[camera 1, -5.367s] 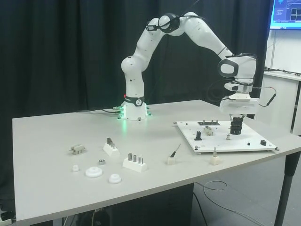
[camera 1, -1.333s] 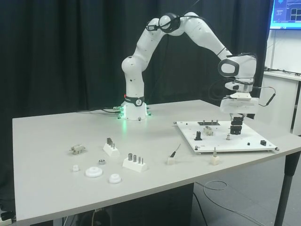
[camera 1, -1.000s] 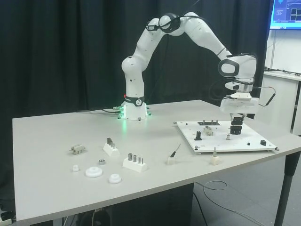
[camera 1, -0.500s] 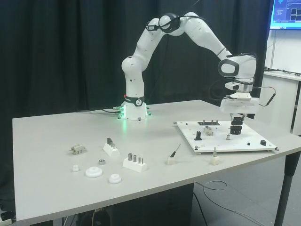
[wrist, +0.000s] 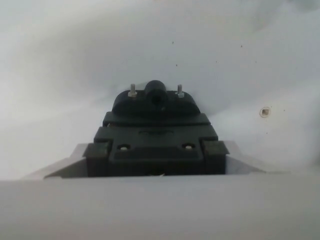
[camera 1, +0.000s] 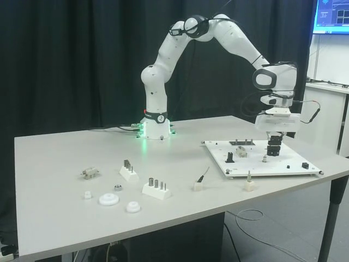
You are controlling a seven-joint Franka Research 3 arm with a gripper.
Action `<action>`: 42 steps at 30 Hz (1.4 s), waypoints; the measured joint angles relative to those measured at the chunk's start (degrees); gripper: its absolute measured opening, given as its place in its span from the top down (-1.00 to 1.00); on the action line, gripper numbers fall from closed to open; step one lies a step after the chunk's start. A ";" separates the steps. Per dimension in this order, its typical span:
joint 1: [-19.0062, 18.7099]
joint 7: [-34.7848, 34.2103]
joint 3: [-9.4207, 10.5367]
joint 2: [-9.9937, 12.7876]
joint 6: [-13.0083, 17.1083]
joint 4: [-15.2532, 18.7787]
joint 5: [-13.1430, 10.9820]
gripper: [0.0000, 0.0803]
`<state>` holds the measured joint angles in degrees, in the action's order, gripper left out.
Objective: Insert D-SUB.
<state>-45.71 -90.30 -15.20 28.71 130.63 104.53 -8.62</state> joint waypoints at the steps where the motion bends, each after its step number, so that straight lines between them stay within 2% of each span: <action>1: 0.00 0.00 0.00 0.00 0.02 0.01 0.00 0.04; 42: 0.11 2.73 -0.17 -0.24 0.71 0.46 0.00 0.04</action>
<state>-45.59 -87.57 -15.37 28.46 131.34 104.99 -8.62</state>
